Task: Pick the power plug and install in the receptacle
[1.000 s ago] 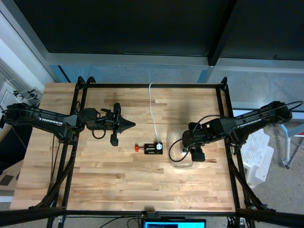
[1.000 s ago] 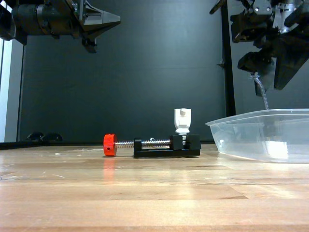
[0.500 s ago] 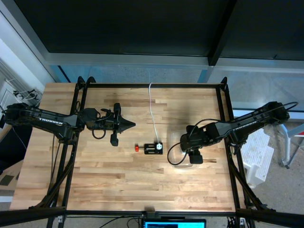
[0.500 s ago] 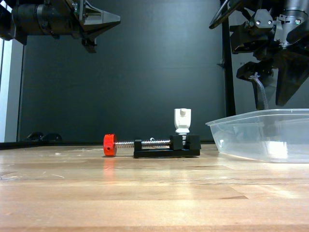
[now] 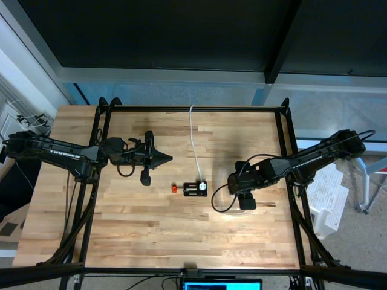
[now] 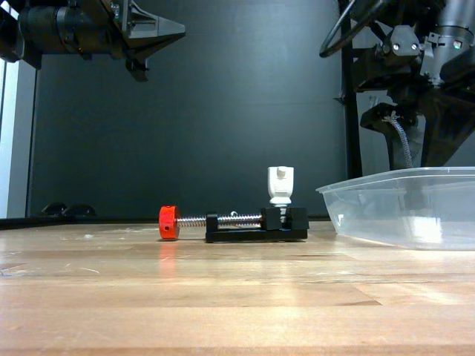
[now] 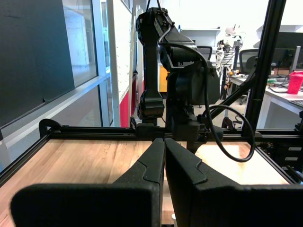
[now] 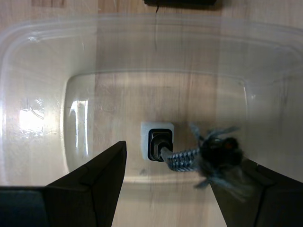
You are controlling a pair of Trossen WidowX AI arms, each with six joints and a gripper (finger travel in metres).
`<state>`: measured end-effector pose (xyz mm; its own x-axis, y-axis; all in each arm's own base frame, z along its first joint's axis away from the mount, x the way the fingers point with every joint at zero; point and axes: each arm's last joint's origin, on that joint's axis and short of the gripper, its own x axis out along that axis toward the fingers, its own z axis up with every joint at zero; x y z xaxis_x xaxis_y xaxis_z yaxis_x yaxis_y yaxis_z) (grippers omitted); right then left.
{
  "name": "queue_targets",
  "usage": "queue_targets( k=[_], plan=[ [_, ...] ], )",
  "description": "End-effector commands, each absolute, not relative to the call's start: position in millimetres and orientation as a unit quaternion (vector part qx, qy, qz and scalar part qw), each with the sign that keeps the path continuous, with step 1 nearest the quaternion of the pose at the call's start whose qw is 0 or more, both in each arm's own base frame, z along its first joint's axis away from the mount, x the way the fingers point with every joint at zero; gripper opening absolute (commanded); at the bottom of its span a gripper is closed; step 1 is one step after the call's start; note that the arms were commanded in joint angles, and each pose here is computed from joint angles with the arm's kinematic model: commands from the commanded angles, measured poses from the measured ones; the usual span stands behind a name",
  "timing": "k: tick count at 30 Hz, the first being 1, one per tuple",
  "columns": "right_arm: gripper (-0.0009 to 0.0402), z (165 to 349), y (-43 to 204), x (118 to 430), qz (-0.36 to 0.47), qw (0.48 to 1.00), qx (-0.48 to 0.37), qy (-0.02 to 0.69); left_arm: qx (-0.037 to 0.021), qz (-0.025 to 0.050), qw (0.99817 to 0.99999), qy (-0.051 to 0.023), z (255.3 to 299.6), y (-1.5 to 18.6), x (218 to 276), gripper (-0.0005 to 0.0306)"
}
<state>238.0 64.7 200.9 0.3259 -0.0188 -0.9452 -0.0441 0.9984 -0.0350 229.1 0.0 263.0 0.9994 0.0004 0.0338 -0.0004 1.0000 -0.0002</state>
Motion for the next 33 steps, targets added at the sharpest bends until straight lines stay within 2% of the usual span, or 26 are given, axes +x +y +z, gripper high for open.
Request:
queue_targets(
  k=[1, 14, 33],
  plan=[
    [0.0216, 198.6, 66, 237, 0.011, 0.815, -0.025, 0.578, -0.0001, 0.0002, 0.99985, -0.0171, 263.0, 0.0, 229.1, 0.0],
    [0.0211, 188.4, 66, 236, 0.014, 0.822, -0.025, 0.569, -0.0001, 0.0002, 0.99986, -0.0167, 263.0, 0.0, 229.1, 0.0],
    [0.0118, 182.0, 66, 234, 0.015, 0.825, -0.025, 0.565, -0.0001, 0.0004, 0.99986, -0.0169, 263.0, 0.1, 229.1, 0.0]
  ],
)
